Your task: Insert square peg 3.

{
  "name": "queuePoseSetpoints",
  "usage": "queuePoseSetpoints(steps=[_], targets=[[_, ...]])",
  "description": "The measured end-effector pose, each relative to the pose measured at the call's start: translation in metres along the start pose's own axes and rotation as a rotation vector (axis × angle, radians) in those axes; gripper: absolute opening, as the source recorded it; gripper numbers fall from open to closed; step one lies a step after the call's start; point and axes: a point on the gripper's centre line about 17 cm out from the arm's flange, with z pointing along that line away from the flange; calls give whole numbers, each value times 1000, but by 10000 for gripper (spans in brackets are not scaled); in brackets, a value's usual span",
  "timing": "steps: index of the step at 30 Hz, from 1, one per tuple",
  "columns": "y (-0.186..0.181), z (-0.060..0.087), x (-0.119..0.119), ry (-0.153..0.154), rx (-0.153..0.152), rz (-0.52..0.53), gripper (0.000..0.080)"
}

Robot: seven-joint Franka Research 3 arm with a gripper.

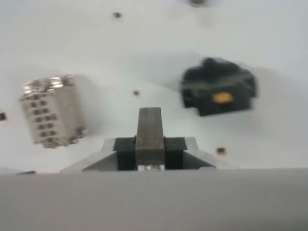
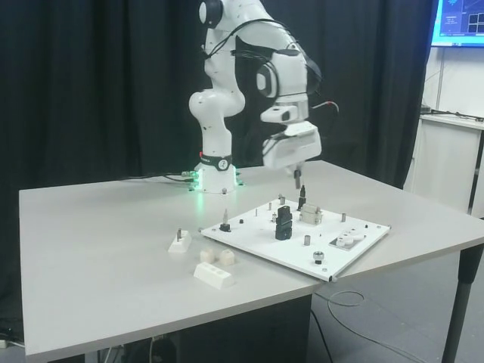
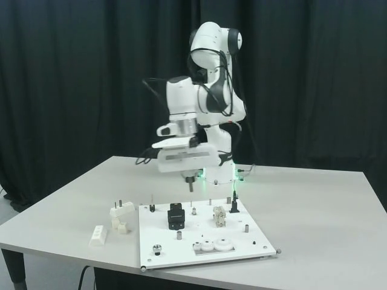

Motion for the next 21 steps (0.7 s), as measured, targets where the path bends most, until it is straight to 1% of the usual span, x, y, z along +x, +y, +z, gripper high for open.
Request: queuePoseSetpoints(steps=[10,16,21], targets=[[-50,15,7,-46,-40,-163,114],[-74,25,7,-68,-54,-192,114],[-91,35,5,-87,-60,-199,114]])
